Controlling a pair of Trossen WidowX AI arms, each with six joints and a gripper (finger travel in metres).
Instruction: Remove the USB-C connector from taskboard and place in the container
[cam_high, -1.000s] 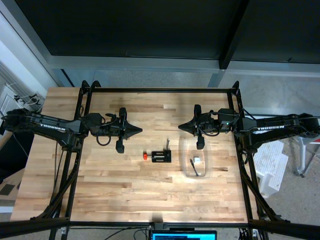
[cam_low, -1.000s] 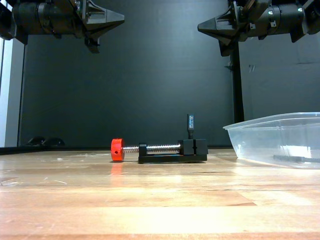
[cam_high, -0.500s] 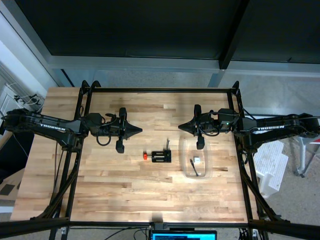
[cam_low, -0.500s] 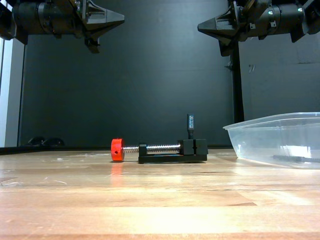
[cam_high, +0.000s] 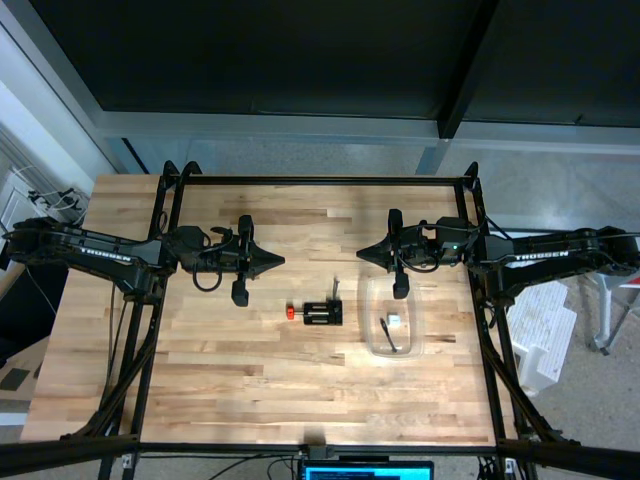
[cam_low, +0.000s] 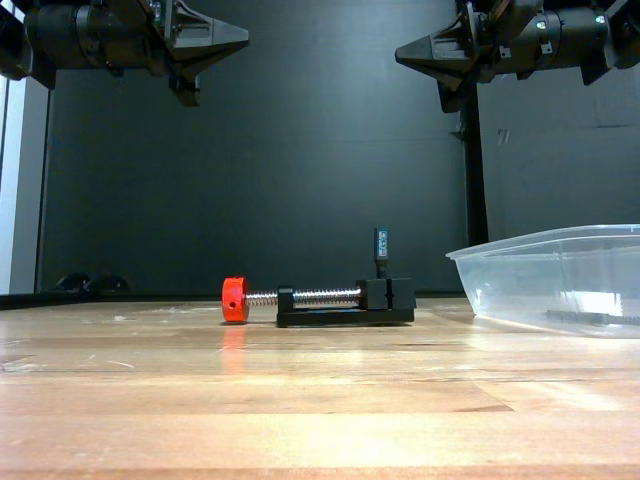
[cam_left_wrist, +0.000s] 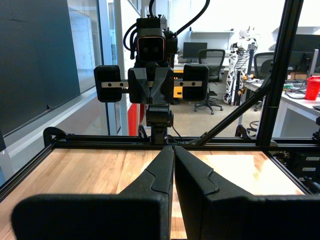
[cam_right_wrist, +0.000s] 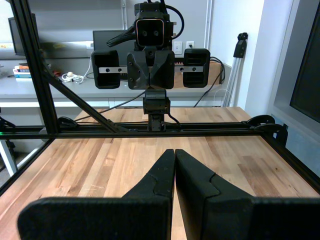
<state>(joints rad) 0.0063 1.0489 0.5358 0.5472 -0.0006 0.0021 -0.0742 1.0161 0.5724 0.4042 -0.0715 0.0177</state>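
High view, left gripper: the black left gripper (cam_high: 281, 261) hangs left of centre, fingers together, tips pointing toward the frame's right.
High view, right gripper: the black right gripper (cam_high: 360, 254) hangs right of centre, fingers together, tips pointing left.
High view, connector: the tiny, thin, black stick-shaped USB-C connector (cam_high: 388, 335) lies flat inside the clear, shallow plastic container (cam_high: 408, 338), just beside a small white square piece (cam_high: 395, 320).
High view, long axis: it slants from upper left to lower right.
High view, taskboard: the small black block-shaped taskboard (cam_high: 318, 313) with its red-orange knob sits mid-frame on the wooden table (cam_high: 200, 350), left of the container and apart from it. A thin pale sliver (cam_high: 336, 288) stands at its right end.
High view, nearer arm: the right. The connector lies below its tips and slightly right; the left gripper is well apart, beyond the taskboard.
Low view, heights: both grippers sit at the upper corners, well above everything. The connector is a level dark line low in the container at right.
Left wrist view, fingers: closed to a hairline; no task thing shows.
Right wrist view, fingers: likewise closed; no task thing shows.
Judgement: the placing looks done.
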